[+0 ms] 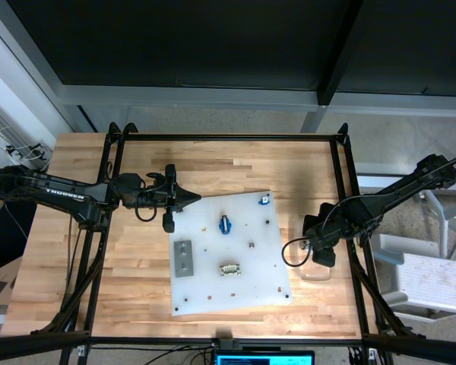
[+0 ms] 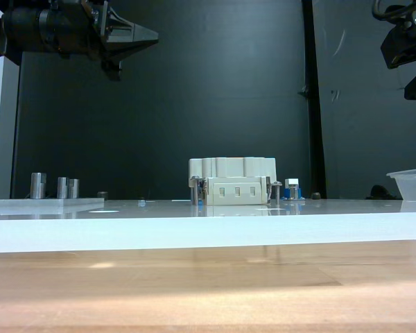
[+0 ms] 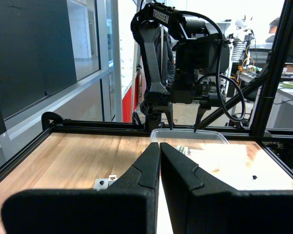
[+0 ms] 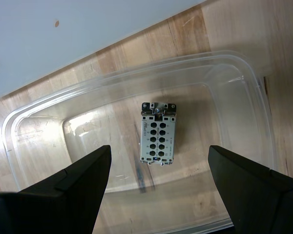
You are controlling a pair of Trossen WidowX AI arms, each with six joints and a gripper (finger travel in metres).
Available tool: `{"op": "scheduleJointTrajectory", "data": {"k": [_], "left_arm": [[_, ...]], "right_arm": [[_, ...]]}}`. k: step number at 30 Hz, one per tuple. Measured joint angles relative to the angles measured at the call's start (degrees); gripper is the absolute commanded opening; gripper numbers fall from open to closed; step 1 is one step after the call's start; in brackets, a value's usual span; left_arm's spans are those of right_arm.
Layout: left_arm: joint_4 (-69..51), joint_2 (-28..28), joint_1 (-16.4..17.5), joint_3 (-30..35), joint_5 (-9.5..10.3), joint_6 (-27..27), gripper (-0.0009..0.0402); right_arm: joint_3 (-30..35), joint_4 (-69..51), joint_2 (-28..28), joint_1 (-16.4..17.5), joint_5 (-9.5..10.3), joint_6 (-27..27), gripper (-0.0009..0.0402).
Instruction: Remove the HAN10-E connector and place it in the container
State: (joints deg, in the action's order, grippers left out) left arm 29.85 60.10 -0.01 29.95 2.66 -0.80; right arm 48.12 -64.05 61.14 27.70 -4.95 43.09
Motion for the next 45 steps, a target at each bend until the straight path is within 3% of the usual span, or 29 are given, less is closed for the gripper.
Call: {"op": "scheduleJointTrajectory", "data": {"k": [45], "left_arm": [[0.0, 0.0, 0.0, 0.0, -0.02, 0.0, 0.0000]], "right_arm": [[0.0, 0.9, 0.1, -0.1, 0.07, 0.0, 0.0279]]}}
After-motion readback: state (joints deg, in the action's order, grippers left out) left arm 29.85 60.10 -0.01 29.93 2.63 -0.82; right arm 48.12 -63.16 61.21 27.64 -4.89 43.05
